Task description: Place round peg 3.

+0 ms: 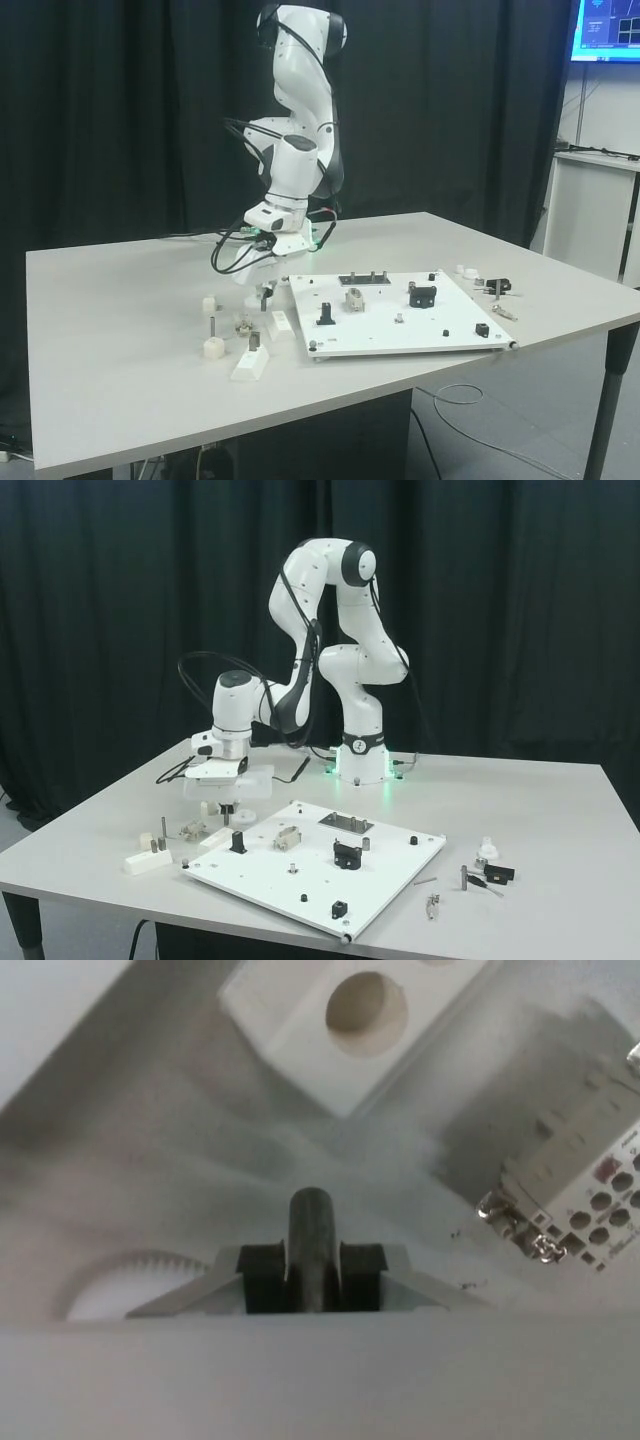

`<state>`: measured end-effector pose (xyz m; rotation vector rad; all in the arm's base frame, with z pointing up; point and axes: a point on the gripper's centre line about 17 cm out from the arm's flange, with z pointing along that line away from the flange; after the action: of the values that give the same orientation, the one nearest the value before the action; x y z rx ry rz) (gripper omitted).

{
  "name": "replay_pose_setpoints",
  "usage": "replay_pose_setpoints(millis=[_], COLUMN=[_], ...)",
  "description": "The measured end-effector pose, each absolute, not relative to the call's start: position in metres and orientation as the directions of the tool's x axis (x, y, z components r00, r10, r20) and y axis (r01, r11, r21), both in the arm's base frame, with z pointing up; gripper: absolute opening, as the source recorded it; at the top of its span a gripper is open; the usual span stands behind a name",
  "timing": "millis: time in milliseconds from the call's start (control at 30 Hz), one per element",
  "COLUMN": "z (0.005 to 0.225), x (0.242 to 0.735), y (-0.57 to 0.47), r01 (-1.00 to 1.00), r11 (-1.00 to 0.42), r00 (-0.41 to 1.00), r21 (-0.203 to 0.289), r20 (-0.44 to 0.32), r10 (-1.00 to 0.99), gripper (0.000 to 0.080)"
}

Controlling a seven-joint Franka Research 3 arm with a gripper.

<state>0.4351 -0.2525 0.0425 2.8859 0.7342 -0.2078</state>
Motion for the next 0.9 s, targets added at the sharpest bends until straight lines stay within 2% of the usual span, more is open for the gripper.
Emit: replay_pose_setpoints(millis=[900], z=[0.0328], x=[0.4347], y=[-0.2525], r01=[0.477], r11=[-0.873], r00=[0.872], r21=[0.097], r20=[-0.174], r10=[0.457], gripper=[0.0112])
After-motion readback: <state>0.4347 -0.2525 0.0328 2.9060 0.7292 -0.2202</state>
